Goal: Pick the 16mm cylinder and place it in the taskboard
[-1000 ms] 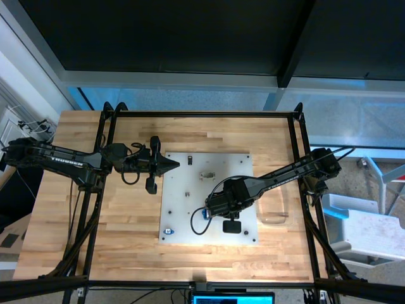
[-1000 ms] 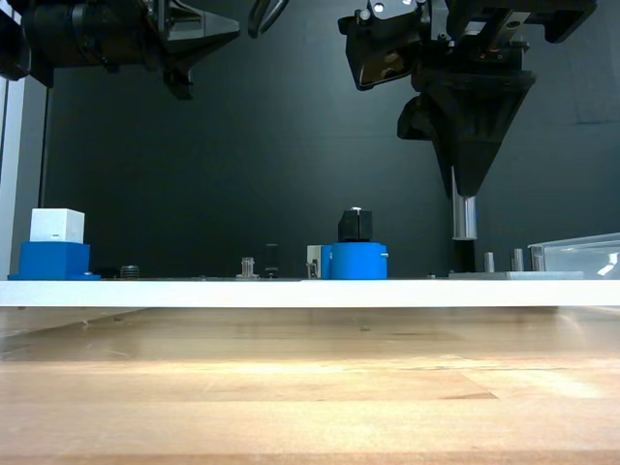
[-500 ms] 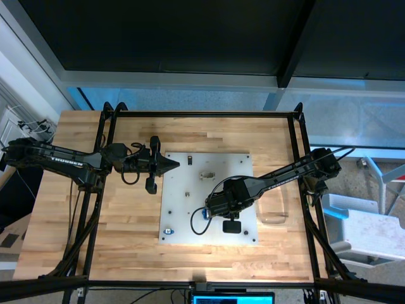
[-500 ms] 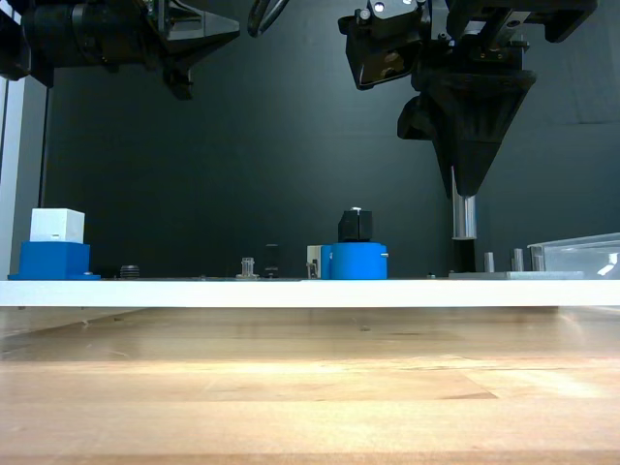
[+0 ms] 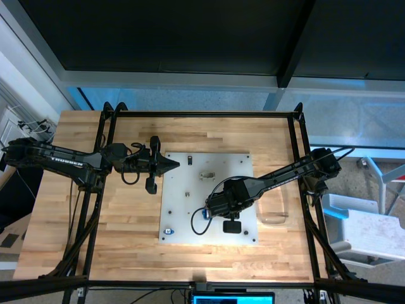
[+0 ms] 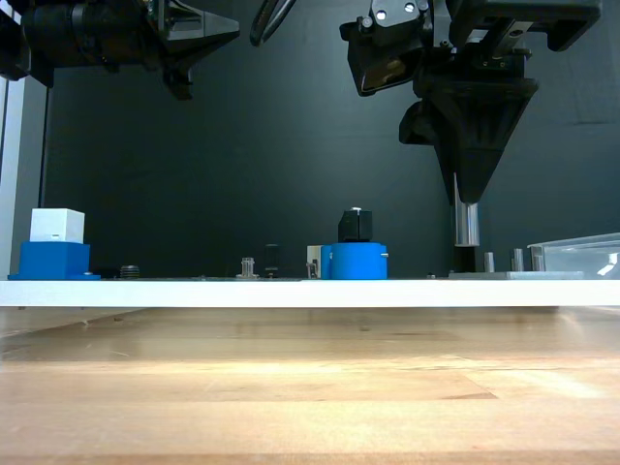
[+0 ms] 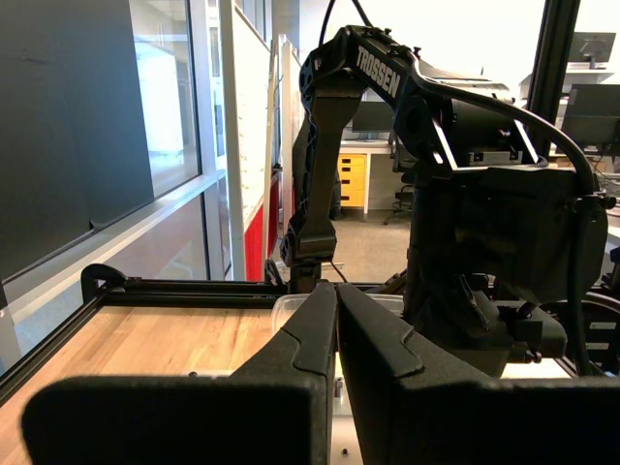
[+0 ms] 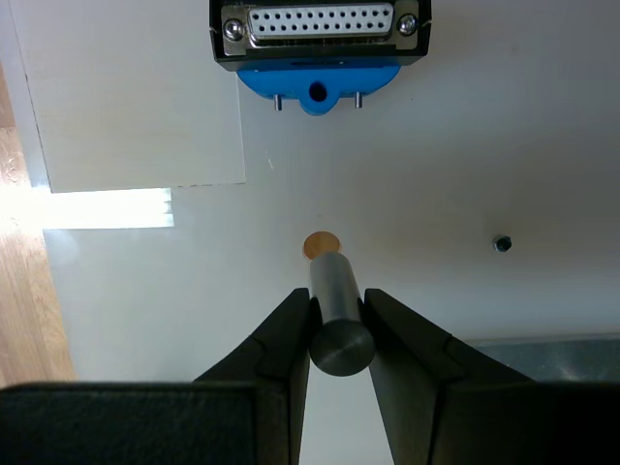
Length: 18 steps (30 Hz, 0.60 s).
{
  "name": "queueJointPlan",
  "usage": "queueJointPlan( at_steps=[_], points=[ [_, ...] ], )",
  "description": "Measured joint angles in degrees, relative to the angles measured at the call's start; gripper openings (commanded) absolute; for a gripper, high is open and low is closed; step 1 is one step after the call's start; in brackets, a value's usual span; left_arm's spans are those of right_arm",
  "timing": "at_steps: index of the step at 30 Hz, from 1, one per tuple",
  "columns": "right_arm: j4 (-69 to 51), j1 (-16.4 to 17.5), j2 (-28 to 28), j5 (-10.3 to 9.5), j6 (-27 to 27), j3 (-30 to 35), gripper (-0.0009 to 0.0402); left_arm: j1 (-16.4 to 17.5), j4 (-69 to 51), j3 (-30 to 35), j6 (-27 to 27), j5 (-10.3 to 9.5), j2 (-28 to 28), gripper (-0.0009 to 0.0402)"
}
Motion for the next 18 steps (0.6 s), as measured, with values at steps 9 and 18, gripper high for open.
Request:
queueJointPlan(
  at_steps=[9, 18],
  points=[
    [1.6, 0.0, 0.0, -0.07, 0.2, -1.1, 0.0020, 0.0, 0.0, 0.0, 0.0, -0.02, 0.0, 0.0000],
    [2.6, 0.0, 0.0, -0.07, 0.2, -2.4, 0.0020, 0.0, 0.0, 0.0, 0.0, 0.00, 0.0, 0.0000]
  ],
)
